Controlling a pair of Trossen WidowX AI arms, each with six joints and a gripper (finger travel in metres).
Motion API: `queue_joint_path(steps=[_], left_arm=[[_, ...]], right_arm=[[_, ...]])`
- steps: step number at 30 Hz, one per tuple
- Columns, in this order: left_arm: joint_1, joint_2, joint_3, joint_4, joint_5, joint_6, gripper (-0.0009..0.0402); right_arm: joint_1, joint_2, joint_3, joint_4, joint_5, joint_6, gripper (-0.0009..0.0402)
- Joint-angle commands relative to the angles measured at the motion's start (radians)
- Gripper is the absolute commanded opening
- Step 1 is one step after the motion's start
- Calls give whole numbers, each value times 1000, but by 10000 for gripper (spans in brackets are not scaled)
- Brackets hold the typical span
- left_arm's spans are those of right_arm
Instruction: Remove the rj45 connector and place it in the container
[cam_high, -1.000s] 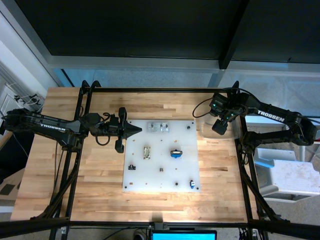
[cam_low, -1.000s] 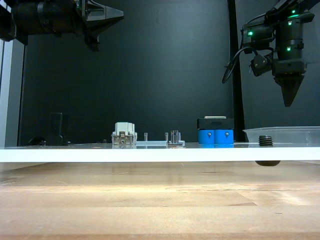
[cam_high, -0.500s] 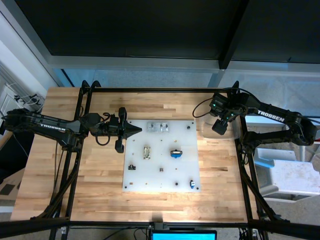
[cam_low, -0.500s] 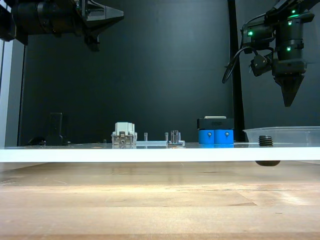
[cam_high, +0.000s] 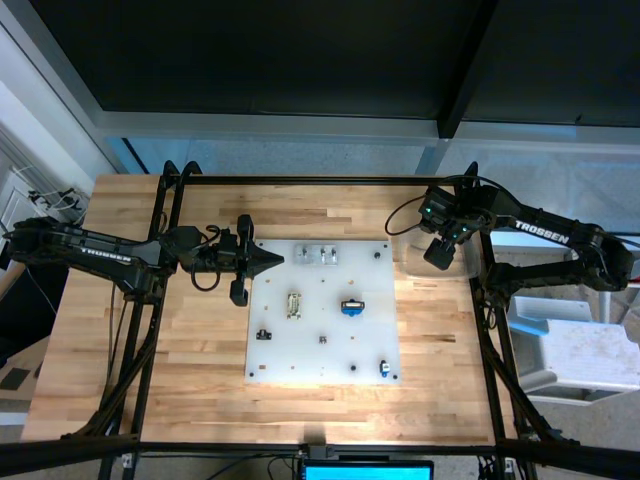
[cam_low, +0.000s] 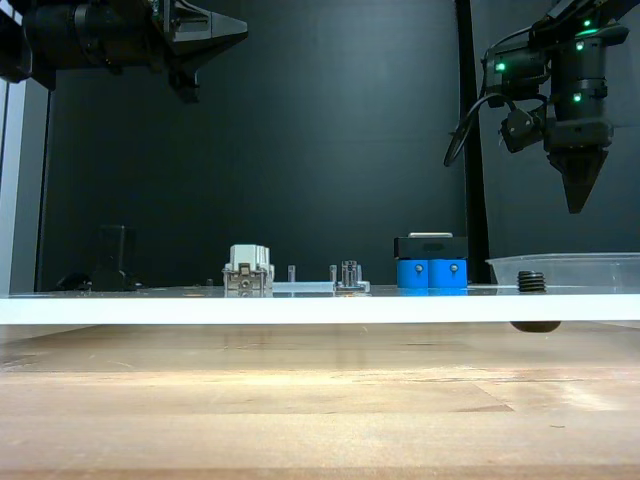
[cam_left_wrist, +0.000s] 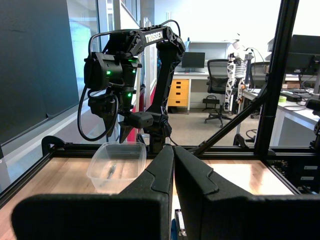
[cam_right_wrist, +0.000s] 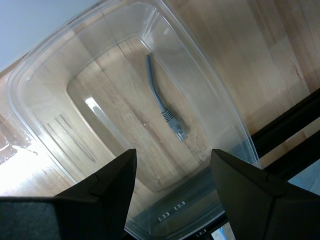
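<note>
Right end effector (cam_low: 577, 195) spread above container (cam_right_wrist: 220, 105), rj45 connector (cam_right_wrist: 179, 131) lying inside, left end effector (cam_left_wrist: 173, 150) pressed together near board (cam_high: 320, 340)

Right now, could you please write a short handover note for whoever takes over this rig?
Right hand: open, empty, hovering above the container, which sits just off the white board's far right corner.
Left hand: shut, empty, raised at the board's left edge.
rj45 connector: lying on the container's floor with its short grey cable.
Done: removal and placing.
Left: probably only retracting the right arm.
</note>
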Motion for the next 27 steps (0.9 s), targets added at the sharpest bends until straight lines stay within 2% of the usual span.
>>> queue_joint_path(steps=[1,27], left_arm=[[0,0,0,0,0,0,0],[0,0,0,0,0,0,0]], right_arm=[[0,0,0,0,0,1,206],[0,0,0,-2,0,20,206]])
